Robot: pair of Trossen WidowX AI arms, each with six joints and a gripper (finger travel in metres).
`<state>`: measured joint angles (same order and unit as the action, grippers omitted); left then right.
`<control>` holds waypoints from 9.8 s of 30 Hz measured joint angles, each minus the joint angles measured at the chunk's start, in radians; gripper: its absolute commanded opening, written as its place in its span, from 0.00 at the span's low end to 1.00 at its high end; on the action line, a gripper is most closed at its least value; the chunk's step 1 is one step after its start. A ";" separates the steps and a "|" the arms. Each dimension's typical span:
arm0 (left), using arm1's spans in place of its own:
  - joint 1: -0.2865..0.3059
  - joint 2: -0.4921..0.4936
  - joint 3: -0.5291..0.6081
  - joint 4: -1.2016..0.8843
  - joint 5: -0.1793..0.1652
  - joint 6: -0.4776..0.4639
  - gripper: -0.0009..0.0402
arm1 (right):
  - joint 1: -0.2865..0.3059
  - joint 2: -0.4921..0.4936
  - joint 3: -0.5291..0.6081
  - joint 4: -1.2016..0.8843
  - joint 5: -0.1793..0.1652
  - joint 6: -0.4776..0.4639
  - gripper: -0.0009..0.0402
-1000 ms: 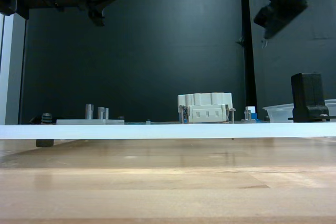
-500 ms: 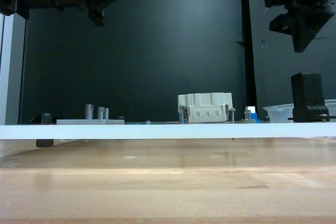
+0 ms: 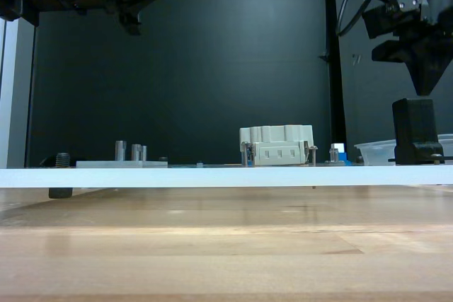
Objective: Pick the 16mm bar and install on taskboard
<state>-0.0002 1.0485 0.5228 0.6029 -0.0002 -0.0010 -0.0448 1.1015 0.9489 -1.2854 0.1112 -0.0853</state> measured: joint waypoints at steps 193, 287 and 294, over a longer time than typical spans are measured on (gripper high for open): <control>0.000 0.000 0.000 0.000 0.000 0.000 0.02 | 0.466 0.448 0.350 -0.006 -0.086 0.568 0.02; 0.000 0.000 0.000 0.000 0.000 0.000 0.02 | 0.639 0.693 0.394 0.221 -0.130 0.715 0.02; 0.000 0.000 0.000 0.000 0.000 0.000 0.02 | 0.641 0.694 0.394 0.224 -0.130 0.721 0.02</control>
<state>-0.0002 1.0489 0.5224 0.6029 -0.0006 -0.0010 0.5961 1.7950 1.3426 -1.0618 -0.0185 0.6353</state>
